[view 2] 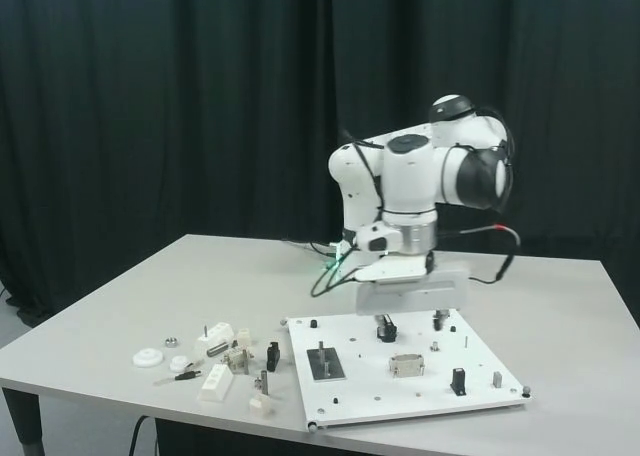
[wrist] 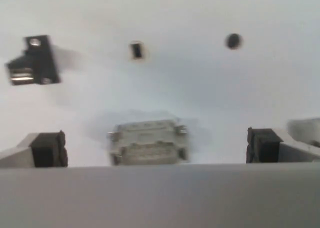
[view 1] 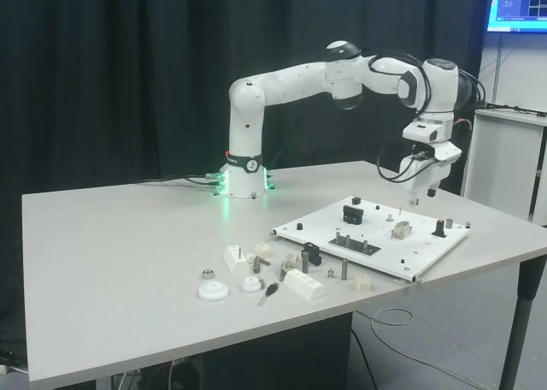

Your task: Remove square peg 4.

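My gripper (wrist: pixel 155 148) is open and holds nothing. It hangs a little above the white board (view 1: pixel 427 251) near the board's far edge. In the wrist view a small dark square peg (wrist: pixel 136 50) stands in the board, with a round dark peg (wrist: pixel 233 40) beside it. A grey connector block (wrist: pixel 148 142) shows between my two black fingertips (wrist: pixel 47 149), lying on the board below them. A black connector (wrist: pixel 32 60) sits further off. From the second room view my gripper (view 2: pixel 440 318) hides part of the board's back edge.
The board also carries a dark plate with upright pegs (view 2: pixel 322 361), a black bracket (view 2: pixel 458 381) and a small grey peg (view 2: pixel 497 378). Several loose white and black parts (view 1: pixel 256 274) lie on the grey table (view 1: pixel 111 253) beside the board. A white cabinet (view 1: pixel 504 155) stands behind.
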